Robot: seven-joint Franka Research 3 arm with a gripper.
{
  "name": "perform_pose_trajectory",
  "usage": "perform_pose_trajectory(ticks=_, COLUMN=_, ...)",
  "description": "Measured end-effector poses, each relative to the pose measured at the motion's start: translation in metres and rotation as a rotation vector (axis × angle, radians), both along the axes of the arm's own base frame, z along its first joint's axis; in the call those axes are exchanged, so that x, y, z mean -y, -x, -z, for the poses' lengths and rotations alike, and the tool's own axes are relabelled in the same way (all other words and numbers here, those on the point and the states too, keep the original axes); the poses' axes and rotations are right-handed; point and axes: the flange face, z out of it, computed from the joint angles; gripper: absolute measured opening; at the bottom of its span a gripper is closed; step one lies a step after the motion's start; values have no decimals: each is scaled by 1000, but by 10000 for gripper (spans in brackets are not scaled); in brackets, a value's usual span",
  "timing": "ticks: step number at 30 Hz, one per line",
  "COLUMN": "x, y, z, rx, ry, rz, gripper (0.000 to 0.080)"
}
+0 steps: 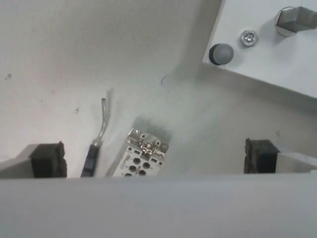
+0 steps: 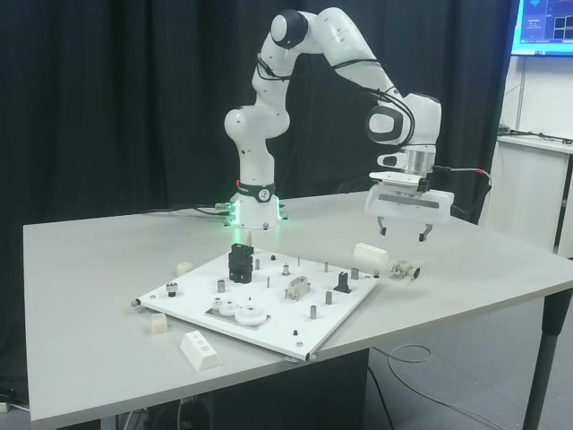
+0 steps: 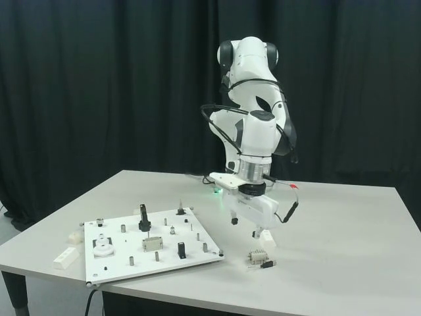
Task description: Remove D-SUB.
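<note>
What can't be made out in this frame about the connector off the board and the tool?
- Connector lying on the table: in the wrist view its near end is cut off by the tool body.
- Same connector in the second room view: too small to read its type.
- Parts on the white board: too small to identify from either room view.

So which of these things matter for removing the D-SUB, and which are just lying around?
For the job: D-SUB connector on the table; gripper, open above it.
Just lying about: white board; white block by its front edge; black part on it.
</note>
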Motion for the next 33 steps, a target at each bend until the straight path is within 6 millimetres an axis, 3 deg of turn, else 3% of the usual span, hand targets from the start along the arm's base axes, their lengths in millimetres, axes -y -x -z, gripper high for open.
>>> perform_pose_trajectory(ticks=7, x=5, y=0, z=0, rx=-30, ry=40, rz=-68, gripper=800)
perform_pose_trajectory(ticks=13, x=23, y=-3, z=-3, rx=-84, ry=106, rz=-159, gripper=800)
perform_pose_trajectory(ticks=19, x=50, y=-4, z=-4, rx=-145, ry=147, rz=-242, gripper=800)
perform_pose_trajectory(ticks=33, x=134, y=-2, z=-12, rx=-294, ry=149, rz=-430, gripper=800)
